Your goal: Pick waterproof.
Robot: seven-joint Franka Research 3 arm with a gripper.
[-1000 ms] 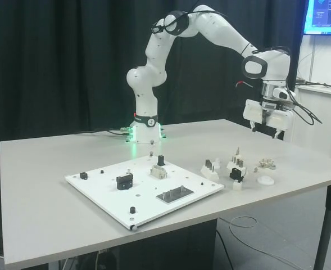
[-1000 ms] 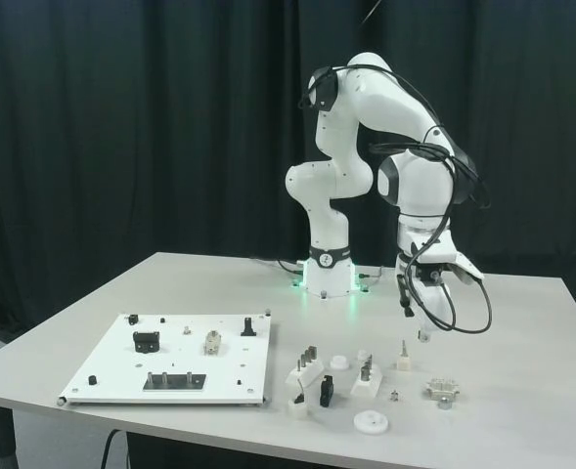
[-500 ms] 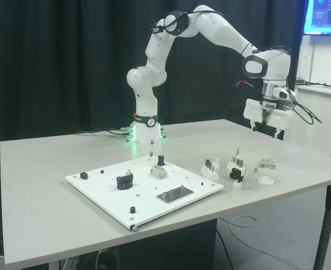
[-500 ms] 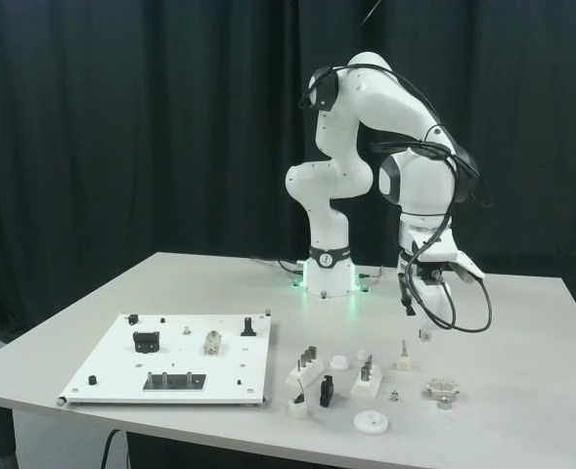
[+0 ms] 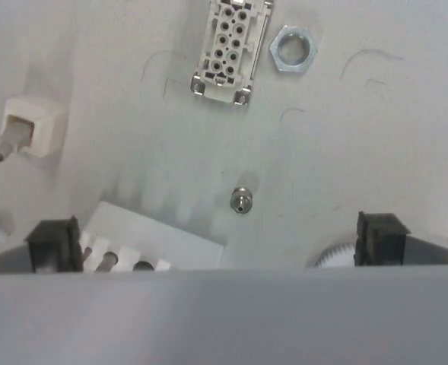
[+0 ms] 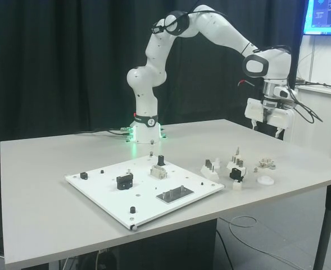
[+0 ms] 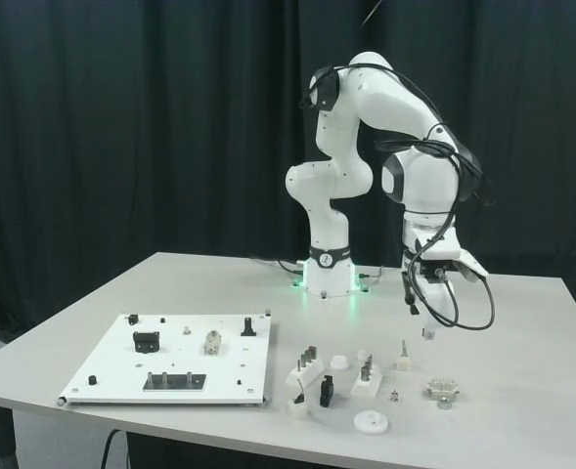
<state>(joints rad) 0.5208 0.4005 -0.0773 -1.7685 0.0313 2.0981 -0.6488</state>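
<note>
The arm reaches out from its base to the far end of the bench (image 7: 522,322), well away from the white board (image 7: 107,360). The gripper (image 7: 420,320) points down and hangs above a cluster of loose parts, touching none of them.

In the wrist view the jaws stand wide open, and the gripper (image 5: 216,242) holds nothing. Its black fingertips (image 5: 52,243) sit far apart, at opposite edges of the picture.

The plug (image 5: 241,200), a small metal piece that seems to be the waterproof part, stands upright on the bare bench. In that view it shows between the two fingertips, below them and apart from both. In the second room view the plug (image 7: 395,395) stands alone near the front edge of the bench, between a white holder (image 7: 366,379) and a grey connector (image 7: 442,391).

Beyond the plug in the wrist view lies that connector (image 5: 227,49), a block with rows of pin holes. A nut (image 5: 292,49) lies just beside it. A small white block (image 5: 30,129) with a peg lies off to one side. Close by one fingertip is the holder (image 5: 159,242), with dark pins set in it. Near the other fingertip the toothed rim of a white gear (image 5: 332,257) just shows.

The base of the arm glows green.
</note>
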